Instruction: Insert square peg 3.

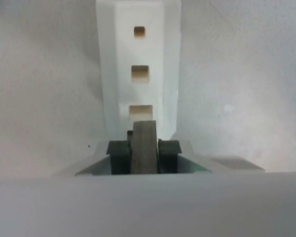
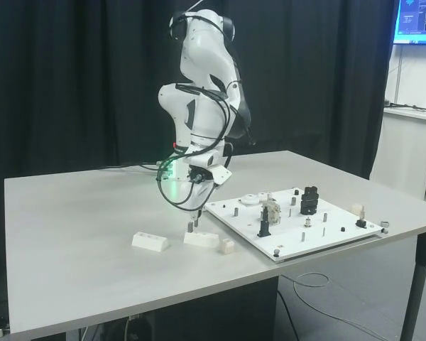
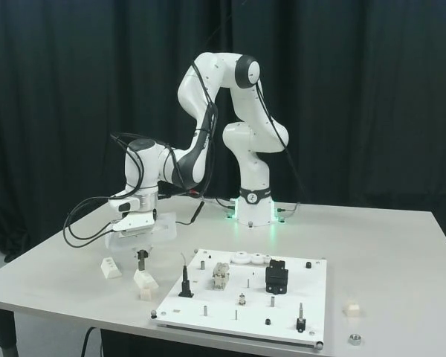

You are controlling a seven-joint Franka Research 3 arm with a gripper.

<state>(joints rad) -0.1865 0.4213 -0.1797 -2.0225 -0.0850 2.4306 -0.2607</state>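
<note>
I have the gripper (image 1: 144,148) clamped on a grey square peg (image 1: 144,146), the two black fingers (image 1: 117,155) pressing its sides, and the peg hangs upright just above a white block (image 1: 138,64) on the grey table (image 2: 71,213). Through the wrist view I see three square holes in a row along the top of that block, and the peg's tip sits over the end of the block where the largest hole (image 1: 140,111) is; I cannot tell whether the tip has touched or entered it. In the first room view the peg (image 2: 190,227) stands over the block (image 2: 201,240), with a second white block (image 2: 150,241) a little way off on the side away from the white board (image 2: 298,227), and a small cube (image 2: 228,246) just beside the block on the board side. The white board lies near the block and carries a scatter of small black and grey parts. In the second room view the arm (image 3: 208,111) bends down from its base, which glows green, to the gripper (image 3: 141,256) above the block (image 3: 144,281).
</note>
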